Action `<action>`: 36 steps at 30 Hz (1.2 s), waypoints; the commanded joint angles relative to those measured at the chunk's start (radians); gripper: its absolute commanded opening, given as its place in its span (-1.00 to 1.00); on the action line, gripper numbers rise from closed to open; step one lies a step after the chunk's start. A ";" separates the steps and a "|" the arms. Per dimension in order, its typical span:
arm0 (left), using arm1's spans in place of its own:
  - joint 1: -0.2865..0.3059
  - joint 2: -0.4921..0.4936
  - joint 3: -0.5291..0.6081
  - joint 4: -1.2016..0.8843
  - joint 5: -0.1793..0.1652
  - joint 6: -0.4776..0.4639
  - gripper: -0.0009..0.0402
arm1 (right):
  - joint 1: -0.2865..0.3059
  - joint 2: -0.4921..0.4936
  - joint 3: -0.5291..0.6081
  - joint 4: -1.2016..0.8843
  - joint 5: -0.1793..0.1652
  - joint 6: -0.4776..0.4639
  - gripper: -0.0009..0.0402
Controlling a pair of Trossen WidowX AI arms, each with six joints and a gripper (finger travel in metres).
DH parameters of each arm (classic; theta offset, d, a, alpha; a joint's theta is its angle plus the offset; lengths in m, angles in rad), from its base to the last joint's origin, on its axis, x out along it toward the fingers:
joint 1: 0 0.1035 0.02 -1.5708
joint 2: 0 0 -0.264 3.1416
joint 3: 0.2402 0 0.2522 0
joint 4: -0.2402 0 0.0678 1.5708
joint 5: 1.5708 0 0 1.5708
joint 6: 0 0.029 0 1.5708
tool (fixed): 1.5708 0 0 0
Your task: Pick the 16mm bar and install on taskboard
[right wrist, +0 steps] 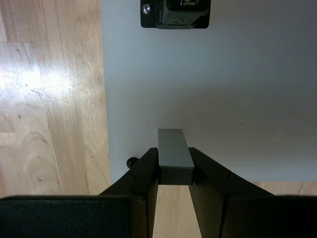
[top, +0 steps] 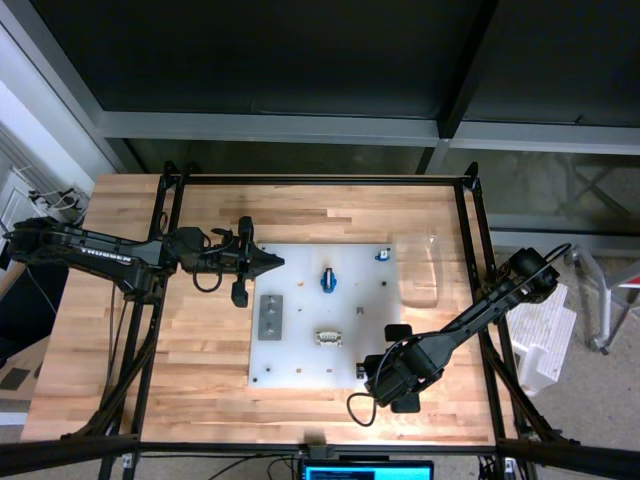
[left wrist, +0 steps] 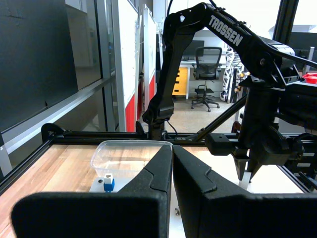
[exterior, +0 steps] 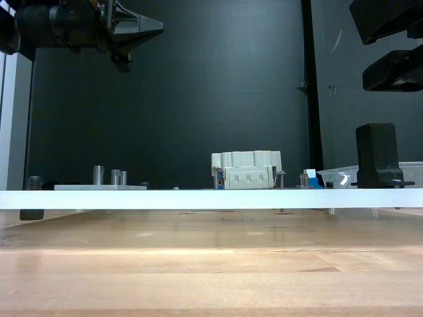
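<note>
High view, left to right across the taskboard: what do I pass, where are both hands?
In order: grey block, blue knob, small blue connector, clear tub beside the taskboard. The left hand, shut, hovers by its far-left corner; the right hand grips the 16mm bar at the near-right corner.

Matt plastic taskboard (top: 300, 290), wooden table (top: 180, 380)
</note>
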 commanded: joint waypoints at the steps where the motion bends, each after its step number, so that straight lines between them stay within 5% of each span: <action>1: 0.000 0.000 0.000 0.000 0.000 0.000 -0.96 | 0.000 0.000 -0.002 0.001 0.000 -0.001 -0.95; 25: 0.000 0.000 0.000 0.000 0.000 0.000 -0.96 | -0.004 0.000 -0.068 0.085 0.000 -0.001 -0.93; 36: 0.000 0.000 0.000 0.000 0.000 0.000 -0.96 | -0.004 -0.002 -0.067 0.088 -0.001 0.000 -0.42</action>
